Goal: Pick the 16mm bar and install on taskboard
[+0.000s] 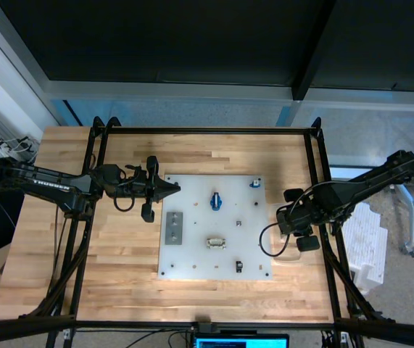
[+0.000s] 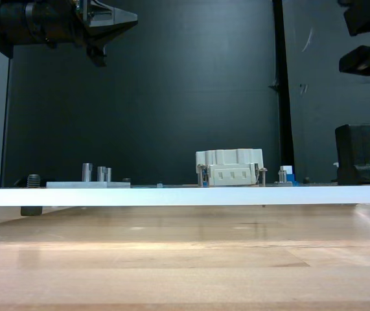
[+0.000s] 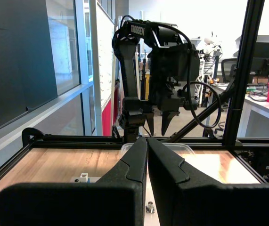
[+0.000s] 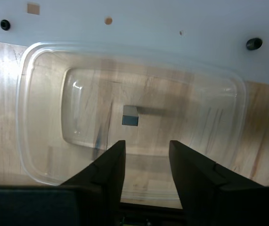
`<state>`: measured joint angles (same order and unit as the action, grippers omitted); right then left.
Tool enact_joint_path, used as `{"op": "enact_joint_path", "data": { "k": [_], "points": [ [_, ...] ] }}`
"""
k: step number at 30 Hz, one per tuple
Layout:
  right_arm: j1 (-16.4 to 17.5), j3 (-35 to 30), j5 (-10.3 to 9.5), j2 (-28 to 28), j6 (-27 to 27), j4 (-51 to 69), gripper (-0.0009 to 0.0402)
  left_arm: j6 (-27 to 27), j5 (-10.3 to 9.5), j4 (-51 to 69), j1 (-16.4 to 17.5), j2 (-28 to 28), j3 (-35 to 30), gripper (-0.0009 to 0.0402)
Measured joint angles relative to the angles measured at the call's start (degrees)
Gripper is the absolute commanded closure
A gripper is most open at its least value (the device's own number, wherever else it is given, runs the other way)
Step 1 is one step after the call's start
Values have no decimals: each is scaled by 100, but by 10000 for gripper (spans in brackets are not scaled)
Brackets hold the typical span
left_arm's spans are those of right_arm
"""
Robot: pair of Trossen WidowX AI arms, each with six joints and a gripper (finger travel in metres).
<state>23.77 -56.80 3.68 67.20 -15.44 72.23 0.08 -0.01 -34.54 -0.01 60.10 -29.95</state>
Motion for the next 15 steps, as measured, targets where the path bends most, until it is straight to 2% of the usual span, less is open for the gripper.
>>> {"op": "enact_joint_path", "data": {
  "k": [15],
  "points": [
    [212,363,127,219,-448,-354,181,-2,0,2,0,0,2,393]
  ]
}}
